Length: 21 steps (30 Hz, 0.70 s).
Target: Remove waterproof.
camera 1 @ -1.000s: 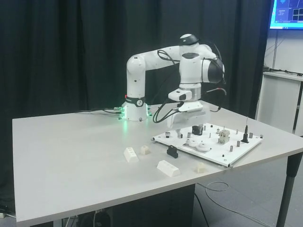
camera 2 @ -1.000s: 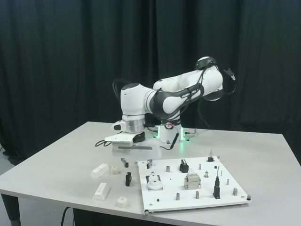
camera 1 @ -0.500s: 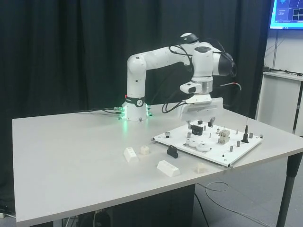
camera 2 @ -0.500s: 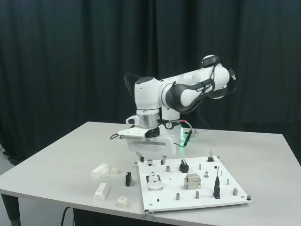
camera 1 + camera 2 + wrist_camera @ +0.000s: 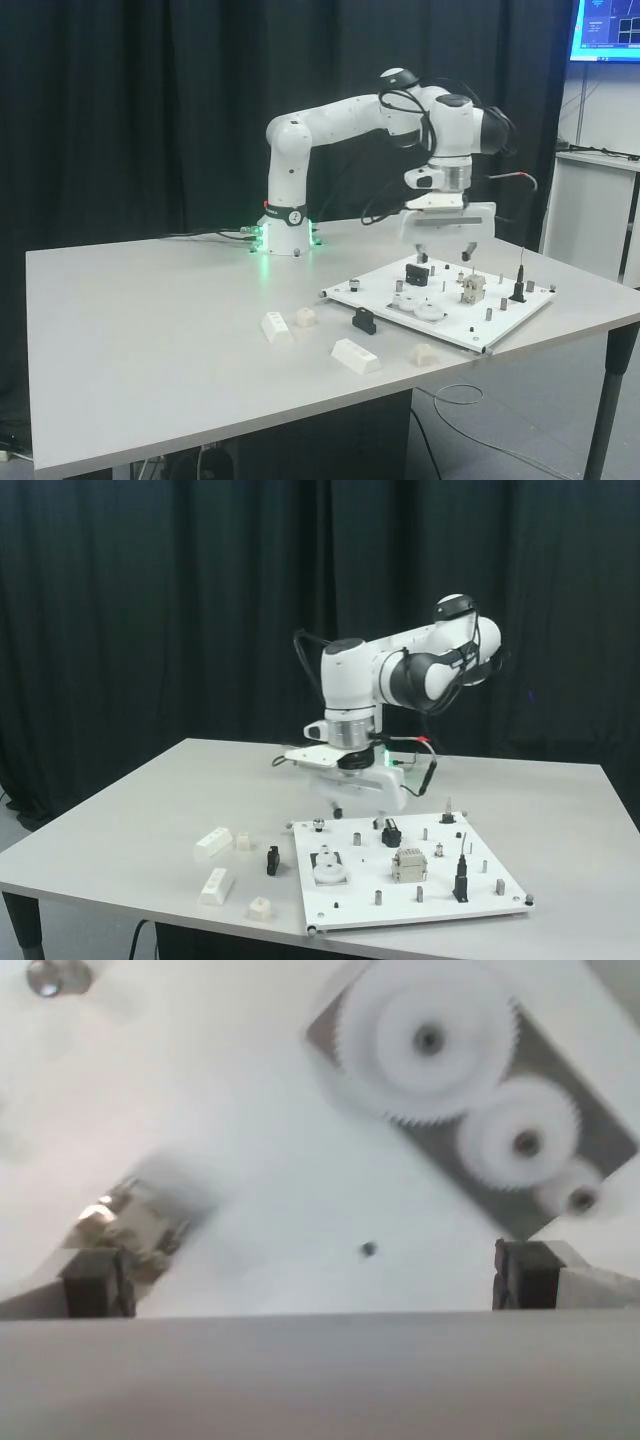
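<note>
Two fingers of your gripper [image 5: 310, 1278] spread wide, holding nothing, hovering above white board [image 5: 520, 312]. Gears [image 5: 427, 1040] below. Which board part is waterproof piece, you cannot tell. Loose blocks [image 5: 217, 885] left on table [image 5: 150, 810].

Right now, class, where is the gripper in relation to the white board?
In both room views the gripper hangs open above the white board's far edge, nearest the arm's base, over the black connector.

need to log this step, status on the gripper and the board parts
Gripper hovering over white board, jaws open, holding nothing. Cannot tell which part is the waterproof one; nothing lifted off yet. Gears below the wrist, no obstruction seen.
</note>
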### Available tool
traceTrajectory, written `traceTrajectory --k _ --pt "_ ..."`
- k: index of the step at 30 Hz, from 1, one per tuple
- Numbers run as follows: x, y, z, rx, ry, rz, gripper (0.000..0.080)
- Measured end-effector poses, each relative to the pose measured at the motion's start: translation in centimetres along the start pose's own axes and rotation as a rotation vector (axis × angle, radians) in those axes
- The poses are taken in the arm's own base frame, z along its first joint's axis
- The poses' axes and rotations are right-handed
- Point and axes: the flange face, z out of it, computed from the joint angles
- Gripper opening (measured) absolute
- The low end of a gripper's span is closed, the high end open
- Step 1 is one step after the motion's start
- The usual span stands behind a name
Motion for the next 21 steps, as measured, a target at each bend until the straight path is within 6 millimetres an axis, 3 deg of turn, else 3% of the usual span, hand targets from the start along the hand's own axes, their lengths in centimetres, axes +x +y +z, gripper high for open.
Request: traceTrajectory --k 21 --pt "-5.1 -1.6 -0.2 0.057 0.040 0.570 0.0800"
